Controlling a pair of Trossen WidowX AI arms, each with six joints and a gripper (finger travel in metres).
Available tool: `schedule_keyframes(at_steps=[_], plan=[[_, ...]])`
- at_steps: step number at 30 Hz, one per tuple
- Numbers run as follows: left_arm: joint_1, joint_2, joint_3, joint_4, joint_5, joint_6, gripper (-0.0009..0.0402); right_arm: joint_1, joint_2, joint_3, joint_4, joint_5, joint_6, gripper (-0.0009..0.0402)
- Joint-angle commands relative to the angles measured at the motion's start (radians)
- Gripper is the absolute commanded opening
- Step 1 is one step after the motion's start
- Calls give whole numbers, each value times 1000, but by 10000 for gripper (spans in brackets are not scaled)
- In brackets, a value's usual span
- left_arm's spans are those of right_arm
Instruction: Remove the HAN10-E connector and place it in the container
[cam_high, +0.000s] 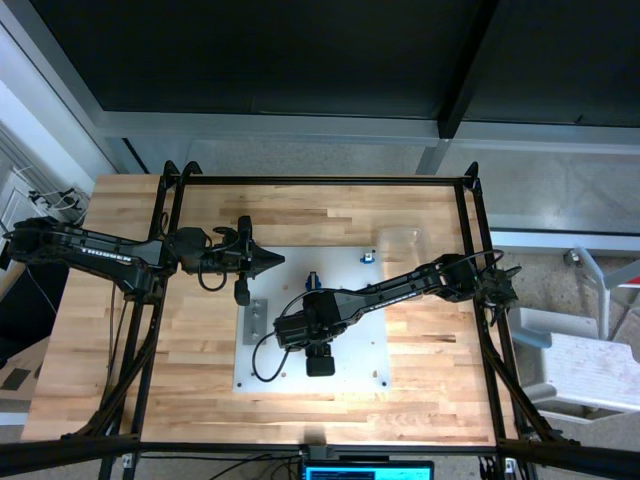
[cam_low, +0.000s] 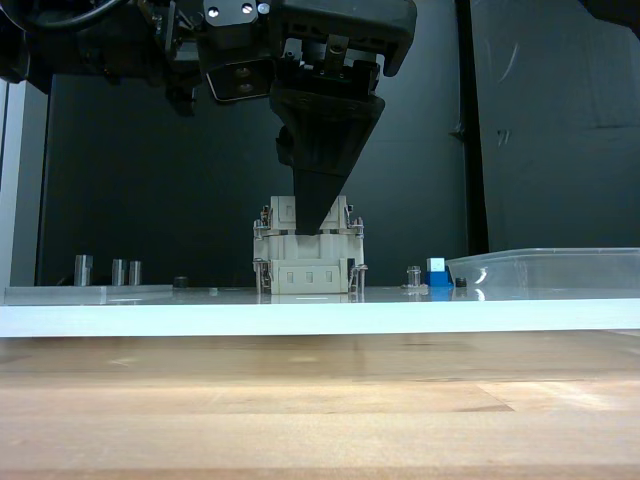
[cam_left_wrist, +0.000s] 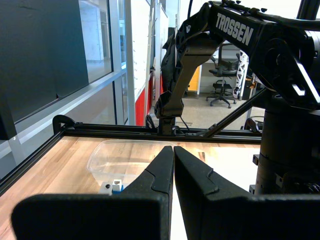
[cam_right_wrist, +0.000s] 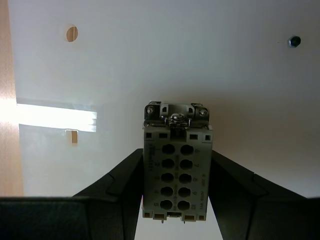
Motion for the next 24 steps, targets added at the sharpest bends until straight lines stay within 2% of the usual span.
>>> schedule_keyframes(at_steps=[1,19,24], plan=[[0,1,0,0,0,0,0,0,-16,1,-3,-2,-5,19],[0,1,0,0,0,0,0,0,-125,0,-69,0,-6,20],[0,0,0,0,0,0,0,0,-195,-70,-57,0,-11,20]])
